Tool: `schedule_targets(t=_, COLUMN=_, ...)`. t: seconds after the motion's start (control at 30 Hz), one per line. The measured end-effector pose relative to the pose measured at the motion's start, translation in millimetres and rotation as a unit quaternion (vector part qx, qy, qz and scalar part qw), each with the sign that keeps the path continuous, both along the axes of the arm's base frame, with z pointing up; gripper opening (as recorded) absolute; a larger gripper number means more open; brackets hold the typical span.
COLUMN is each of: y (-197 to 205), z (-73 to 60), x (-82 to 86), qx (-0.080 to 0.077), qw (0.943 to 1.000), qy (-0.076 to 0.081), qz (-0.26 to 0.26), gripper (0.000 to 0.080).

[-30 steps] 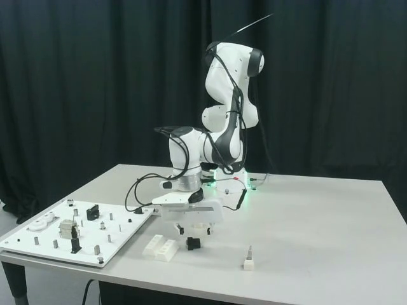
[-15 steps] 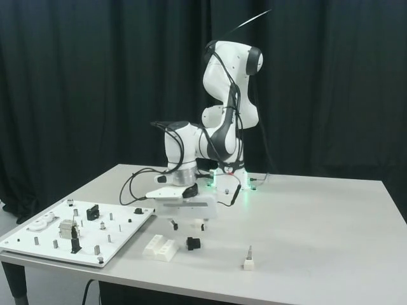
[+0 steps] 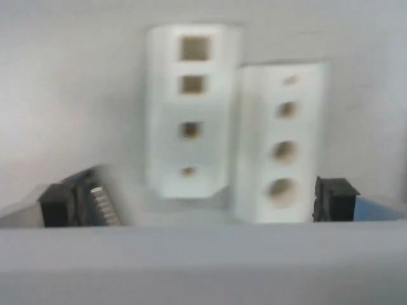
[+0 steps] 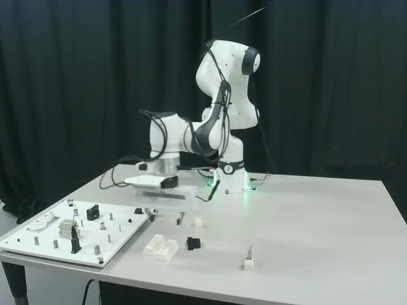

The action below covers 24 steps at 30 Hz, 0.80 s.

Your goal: Remove waterproof.

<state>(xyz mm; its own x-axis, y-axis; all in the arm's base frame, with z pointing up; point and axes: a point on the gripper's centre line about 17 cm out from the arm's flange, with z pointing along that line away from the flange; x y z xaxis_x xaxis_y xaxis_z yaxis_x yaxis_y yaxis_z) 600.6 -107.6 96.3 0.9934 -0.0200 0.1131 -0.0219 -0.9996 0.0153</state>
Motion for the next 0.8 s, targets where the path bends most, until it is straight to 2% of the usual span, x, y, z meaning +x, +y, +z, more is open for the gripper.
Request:
schedule_targets(t=0.33, y=-75.8, z=31.1, x=15.3, qx=-0.036, qw=0.9991, qy=-0.022, qz=-0.005, gripper=0.08)
schedule_targets(t=0.6, y=-138.4, z=52.4, x=21.4, qx=-0.052, qw=0.998, qy=-0.035, qz=-0.008, gripper=0.08)
schedule_targets(t=0.8, y=-178.4, z=63.7, x=22.7, qx=-0.061, qw=0.9975, qy=-0.034, qz=-0.013, gripper=0.08)
